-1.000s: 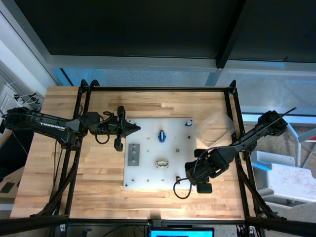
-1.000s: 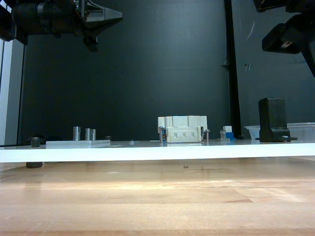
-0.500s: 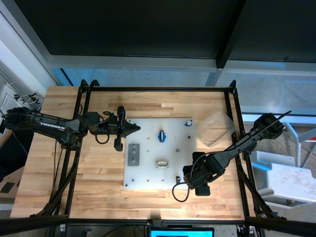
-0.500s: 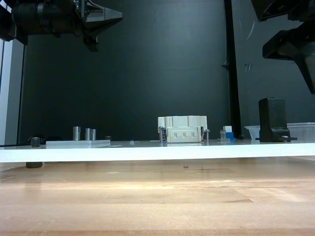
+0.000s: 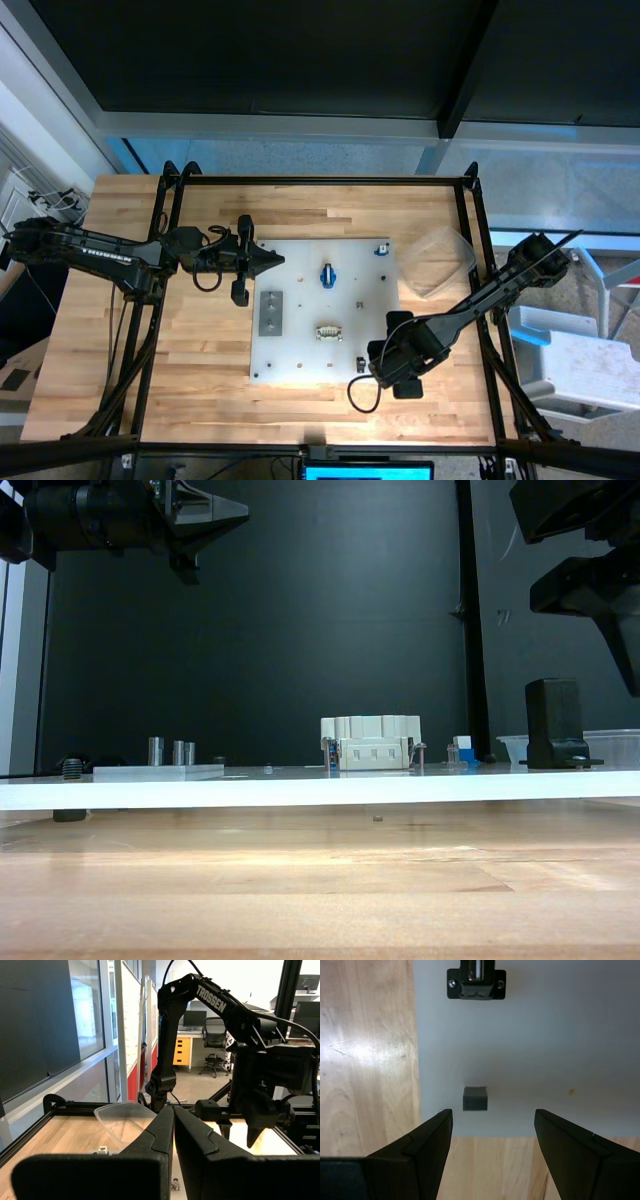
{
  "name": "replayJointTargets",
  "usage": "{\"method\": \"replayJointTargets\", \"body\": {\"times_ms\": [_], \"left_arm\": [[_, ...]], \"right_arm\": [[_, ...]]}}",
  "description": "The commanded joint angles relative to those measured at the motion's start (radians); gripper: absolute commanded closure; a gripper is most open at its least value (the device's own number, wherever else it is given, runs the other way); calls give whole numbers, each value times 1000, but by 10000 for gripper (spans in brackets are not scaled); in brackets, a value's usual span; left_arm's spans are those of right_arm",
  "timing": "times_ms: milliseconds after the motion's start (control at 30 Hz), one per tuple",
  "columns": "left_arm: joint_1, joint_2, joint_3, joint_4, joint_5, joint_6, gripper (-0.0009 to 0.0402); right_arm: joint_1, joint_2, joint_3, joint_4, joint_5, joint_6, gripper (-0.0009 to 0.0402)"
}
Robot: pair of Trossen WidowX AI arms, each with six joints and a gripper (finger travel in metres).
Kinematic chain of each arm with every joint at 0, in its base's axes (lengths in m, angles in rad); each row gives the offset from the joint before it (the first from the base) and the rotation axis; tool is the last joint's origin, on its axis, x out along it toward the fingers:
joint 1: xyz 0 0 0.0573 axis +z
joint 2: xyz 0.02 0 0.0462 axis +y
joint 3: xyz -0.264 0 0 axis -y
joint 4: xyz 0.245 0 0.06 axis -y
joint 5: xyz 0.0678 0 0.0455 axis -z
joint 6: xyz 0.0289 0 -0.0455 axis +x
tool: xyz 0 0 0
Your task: Pick the 16mm bar from the taskboard and place it in the container
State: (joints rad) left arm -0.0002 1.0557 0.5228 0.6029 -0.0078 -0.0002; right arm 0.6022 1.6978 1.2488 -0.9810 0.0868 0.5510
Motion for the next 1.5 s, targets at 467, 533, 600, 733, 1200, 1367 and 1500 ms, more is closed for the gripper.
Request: {"method": "replayJointTargets", "body": {"times_ms": [467, 533, 600, 733, 1200, 1367, 1500], "left_arm": [[0, 0, 0, 0, 0, 0, 393], [0, 0, 0, 0, 0, 0, 393], [0, 0, 0, 0, 0, 0, 393], [0, 0, 0, 0, 0, 0, 393], [0, 0, 0, 0, 0, 0, 393], [0, 0, 0, 0, 0, 0, 393], [0, 0, 0, 0, 0, 0, 393]], "right_arm": [[6, 15, -60, 85, -1, -9, 165], [7, 15, -73, 100, -1, -9, 165], [7, 15, -90, 129, -1, -9, 165], [7, 15, -112, 159, -1, -9, 165], [7, 15, -116, 171, -2, -8, 220], [7, 15, -116, 171, -2, -8, 248], [6, 15, -116, 172, -2, -8, 273]]}}
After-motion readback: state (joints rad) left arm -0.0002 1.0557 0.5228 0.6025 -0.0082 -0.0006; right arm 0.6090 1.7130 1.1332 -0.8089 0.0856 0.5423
